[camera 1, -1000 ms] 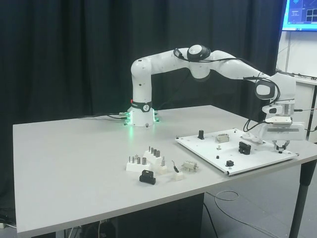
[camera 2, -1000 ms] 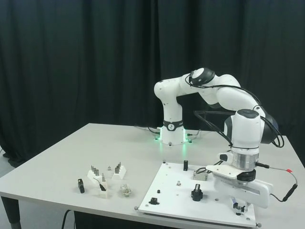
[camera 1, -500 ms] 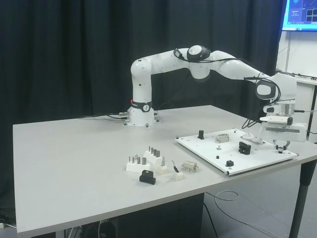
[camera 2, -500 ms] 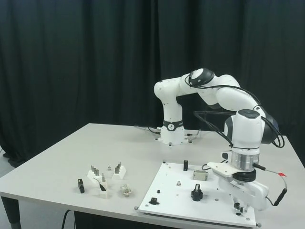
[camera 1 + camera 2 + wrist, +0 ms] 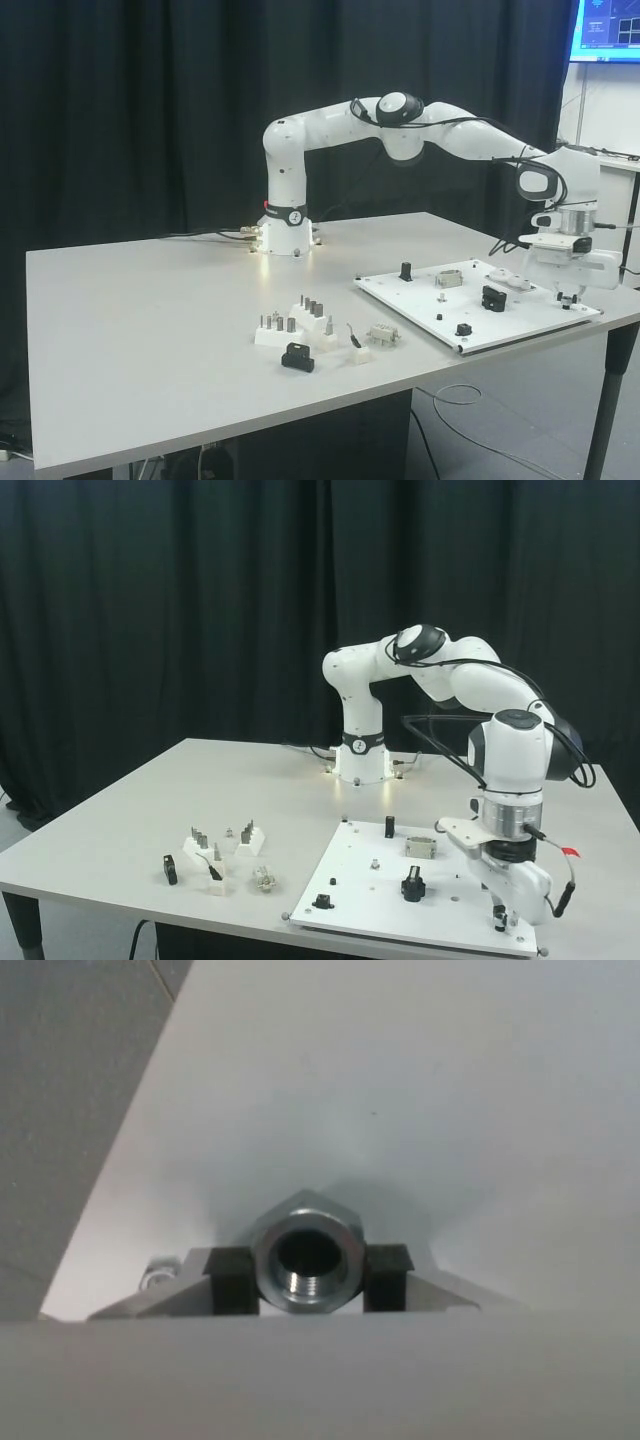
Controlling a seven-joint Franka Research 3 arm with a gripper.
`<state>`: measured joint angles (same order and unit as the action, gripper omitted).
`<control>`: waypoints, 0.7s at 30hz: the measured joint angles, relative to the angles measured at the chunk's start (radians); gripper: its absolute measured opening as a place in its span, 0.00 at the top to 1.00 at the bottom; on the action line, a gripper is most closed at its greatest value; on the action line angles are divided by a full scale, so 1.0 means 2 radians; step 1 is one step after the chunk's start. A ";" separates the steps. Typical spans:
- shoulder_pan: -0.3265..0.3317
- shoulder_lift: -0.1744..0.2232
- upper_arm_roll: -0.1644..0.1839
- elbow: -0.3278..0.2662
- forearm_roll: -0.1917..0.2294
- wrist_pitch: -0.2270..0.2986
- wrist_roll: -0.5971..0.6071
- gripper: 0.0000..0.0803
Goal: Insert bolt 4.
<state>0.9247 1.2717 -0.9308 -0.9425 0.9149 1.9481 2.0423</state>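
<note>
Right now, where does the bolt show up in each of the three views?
Wrist view: the bolt fills the middle, clamped between the black pads of the tool.
First room view: a tiny piece at the tip of the tool, near the board's right-hand corner.
Second room view: at the tip of the tool, near the board's front right corner.
Shared landmark: the white board, its edge close beside the bolt.
</note>
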 joint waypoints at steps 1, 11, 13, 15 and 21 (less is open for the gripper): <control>-0.001 0.000 0.001 0.001 0.000 -0.001 0.005 0.72; -0.008 0.000 0.006 0.008 0.001 -0.005 0.062 0.72; -0.008 0.000 0.006 0.008 0.002 -0.005 0.074 0.72; -0.008 0.000 0.006 0.008 0.002 -0.005 0.085 0.72; -0.010 0.000 0.006 0.007 0.008 -0.005 0.120 0.72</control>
<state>0.9052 1.2716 -0.9193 -0.9275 0.9307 1.9377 2.2819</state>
